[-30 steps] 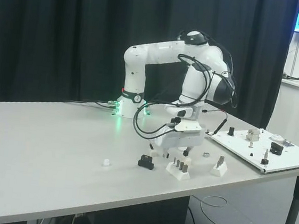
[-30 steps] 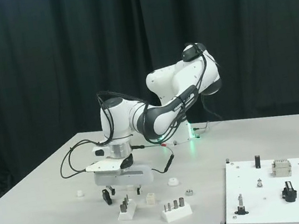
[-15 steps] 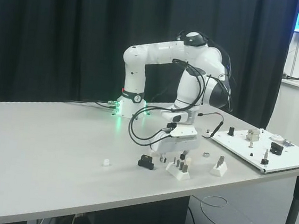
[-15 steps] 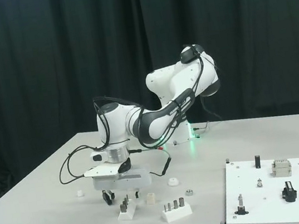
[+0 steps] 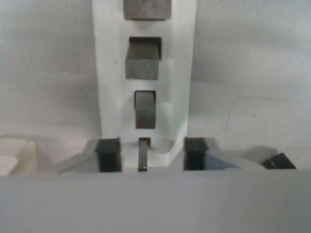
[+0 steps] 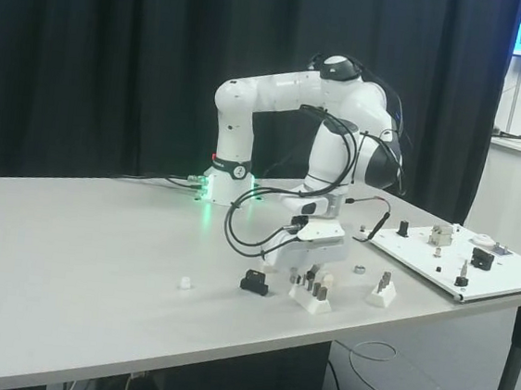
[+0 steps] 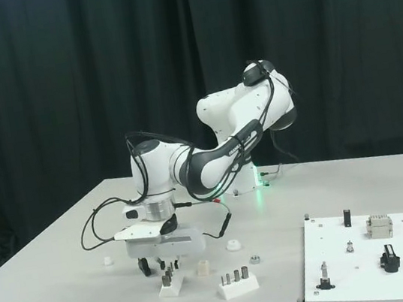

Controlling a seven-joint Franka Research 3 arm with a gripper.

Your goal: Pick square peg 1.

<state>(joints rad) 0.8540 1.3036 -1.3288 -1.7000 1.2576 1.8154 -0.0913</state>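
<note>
In the wrist view a white holder point(image 5: 109, 73) carries a row of several grey square pegs. The smallest one, square peg 1 point(image 5: 143, 154), stands at the end of the row. My gripper point(image 5: 151, 155) is open and straddles that peg, with a black fingertip point(image 5: 109, 155) on one side and the other well apart on the opposite side. Neither touches the peg. From the room, the gripper point(image 6: 311, 275) point(image 7: 165, 264) hangs low over the holder point(image 6: 311, 299) point(image 7: 169, 286) near the table's front edge.
A black part point(image 6: 253, 282) lies beside the holder. Nearby stand a second white holder point(image 6: 381, 292), a holder with round pegs point(image 7: 236, 283), a small white cap point(image 6: 185, 283), a white block point(image 7: 202, 268) and a nut point(image 7: 254, 259). A white board point(image 6: 504, 276) with parts lies further along.
The arm has swung over the square peg holder and come down, so the fingers now sit low around the row's end.
</note>
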